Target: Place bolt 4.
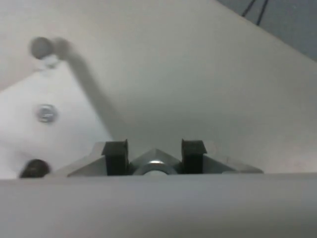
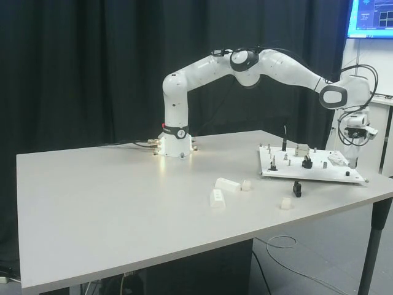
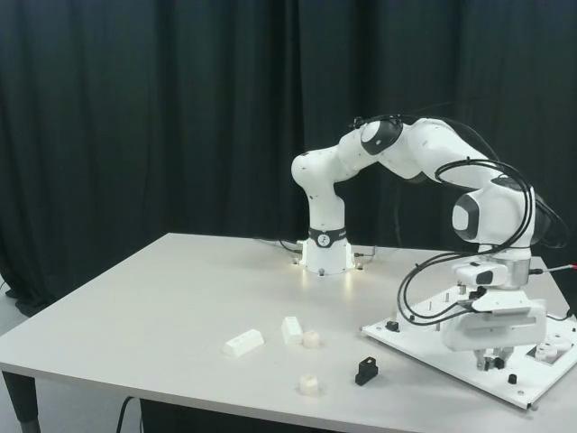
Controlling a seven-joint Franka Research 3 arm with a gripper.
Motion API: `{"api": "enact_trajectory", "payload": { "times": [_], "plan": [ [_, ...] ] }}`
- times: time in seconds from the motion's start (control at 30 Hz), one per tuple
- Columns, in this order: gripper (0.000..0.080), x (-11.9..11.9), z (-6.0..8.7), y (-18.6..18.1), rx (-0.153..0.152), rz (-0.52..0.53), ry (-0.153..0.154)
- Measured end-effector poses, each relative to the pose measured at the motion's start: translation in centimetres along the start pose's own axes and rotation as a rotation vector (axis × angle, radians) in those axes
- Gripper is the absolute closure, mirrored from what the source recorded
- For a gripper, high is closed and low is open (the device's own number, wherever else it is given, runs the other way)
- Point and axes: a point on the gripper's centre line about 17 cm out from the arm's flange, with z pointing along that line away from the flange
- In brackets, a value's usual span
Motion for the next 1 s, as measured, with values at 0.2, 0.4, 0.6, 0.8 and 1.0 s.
{"api": "enact_trajectory", "payload": {
  "times": [0.2, 0.4, 0.6, 0.8, 1.0],
  "plan": [
    [0.0574, -0.9, 0.4, 2.6, -0.018, 0.08, -0.037],
    [0.0574, -2.0, 1.2, 5.2, -0.026, 0.143, -0.072],
    [0.0574, -3.1, 2.1, 7.6, -0.029, 0.183, -0.111],
    [0.0574, -4.2, 3.1, 9.7, -0.033, 0.212, -0.143],
    [0.0574, -5.1, 4.2, 11.6, -0.038, 0.233, -0.164]
  ]
}}
